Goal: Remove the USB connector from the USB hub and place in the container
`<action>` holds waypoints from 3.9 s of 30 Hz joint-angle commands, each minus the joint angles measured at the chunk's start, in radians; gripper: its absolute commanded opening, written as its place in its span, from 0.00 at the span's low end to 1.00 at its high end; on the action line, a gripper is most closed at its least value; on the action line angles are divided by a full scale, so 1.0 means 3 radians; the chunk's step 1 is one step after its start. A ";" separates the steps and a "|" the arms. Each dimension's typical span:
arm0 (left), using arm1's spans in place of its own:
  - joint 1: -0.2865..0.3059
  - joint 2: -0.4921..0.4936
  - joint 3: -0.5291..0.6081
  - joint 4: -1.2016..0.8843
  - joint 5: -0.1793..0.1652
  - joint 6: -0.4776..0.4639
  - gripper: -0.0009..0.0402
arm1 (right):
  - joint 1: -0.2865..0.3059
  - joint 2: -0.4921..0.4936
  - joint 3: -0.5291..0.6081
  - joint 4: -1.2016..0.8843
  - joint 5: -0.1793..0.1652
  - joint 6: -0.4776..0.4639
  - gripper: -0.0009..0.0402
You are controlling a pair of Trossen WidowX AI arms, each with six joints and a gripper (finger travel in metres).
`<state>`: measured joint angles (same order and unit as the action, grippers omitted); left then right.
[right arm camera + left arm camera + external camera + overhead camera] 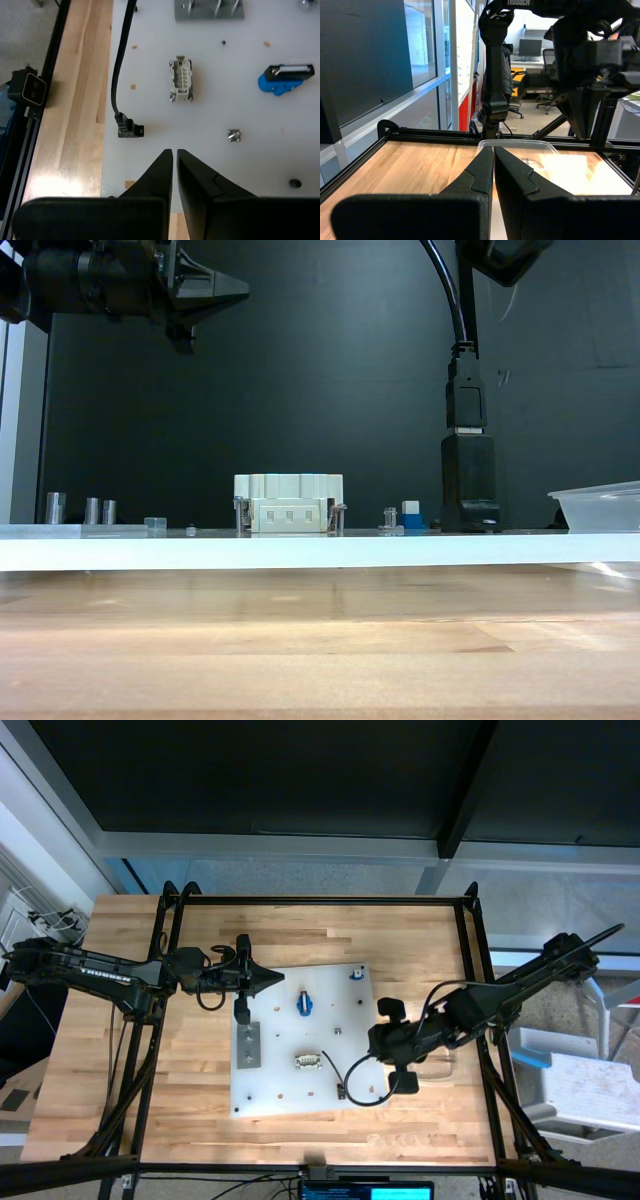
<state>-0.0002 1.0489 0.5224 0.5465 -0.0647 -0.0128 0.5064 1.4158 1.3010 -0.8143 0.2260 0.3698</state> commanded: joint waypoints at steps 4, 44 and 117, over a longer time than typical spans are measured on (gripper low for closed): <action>0.0000 0.0001 0.0001 0.0001 0.0001 0.0001 0.02 | 0.0132 0.0240 0.0132 -0.0067 0.0058 0.0156 0.17; 0.0000 0.0001 0.0001 0.0001 0.0001 0.0000 0.02 | 0.0188 0.1125 0.0167 0.0603 0.0057 0.0401 0.40; 0.0000 0.0001 0.0001 0.0001 0.0001 0.0000 0.02 | 0.0146 0.1420 0.0524 0.0266 -0.0052 0.0057 0.02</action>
<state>-0.0002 1.0492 0.5228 0.5468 -0.0647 -0.0128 0.5495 1.8431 1.4624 -0.7425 0.2108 0.3851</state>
